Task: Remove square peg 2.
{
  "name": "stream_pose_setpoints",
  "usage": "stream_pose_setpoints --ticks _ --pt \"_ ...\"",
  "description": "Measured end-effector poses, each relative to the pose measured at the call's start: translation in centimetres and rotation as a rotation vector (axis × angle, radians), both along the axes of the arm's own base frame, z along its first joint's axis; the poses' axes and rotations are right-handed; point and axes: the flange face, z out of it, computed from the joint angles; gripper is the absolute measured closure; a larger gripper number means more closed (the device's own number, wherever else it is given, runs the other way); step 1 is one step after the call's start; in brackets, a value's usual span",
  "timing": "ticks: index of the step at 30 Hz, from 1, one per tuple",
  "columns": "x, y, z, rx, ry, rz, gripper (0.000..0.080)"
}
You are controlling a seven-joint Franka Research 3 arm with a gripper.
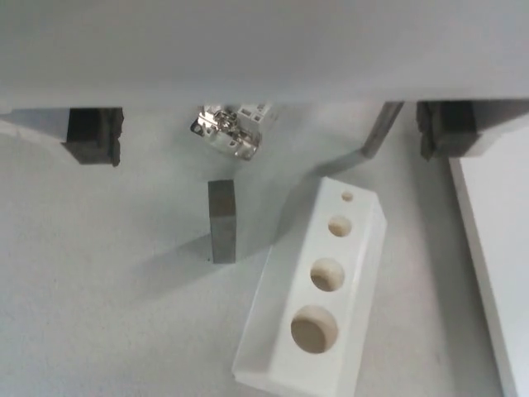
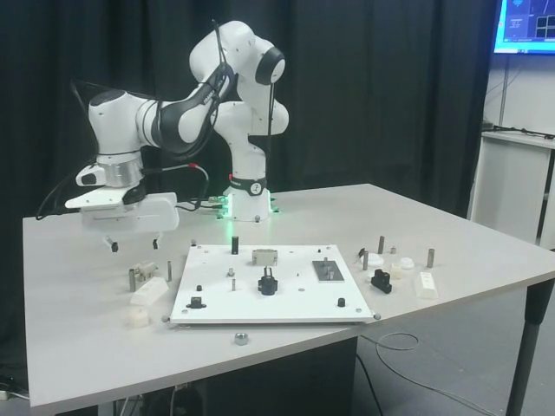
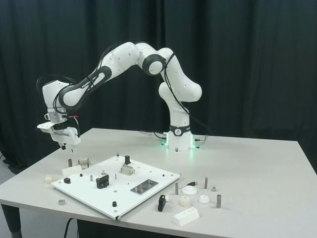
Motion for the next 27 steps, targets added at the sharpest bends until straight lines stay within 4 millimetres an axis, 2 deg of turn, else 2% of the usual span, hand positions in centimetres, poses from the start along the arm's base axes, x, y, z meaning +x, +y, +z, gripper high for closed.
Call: stream_pose_setpoints --ticks 17,27 --pt "1.2 1.2 0.1 0.009 -0.018 0.139 0.0003" --pt "2.1 3.0 1.0 0.027 -0.05 0.226 0.0003"
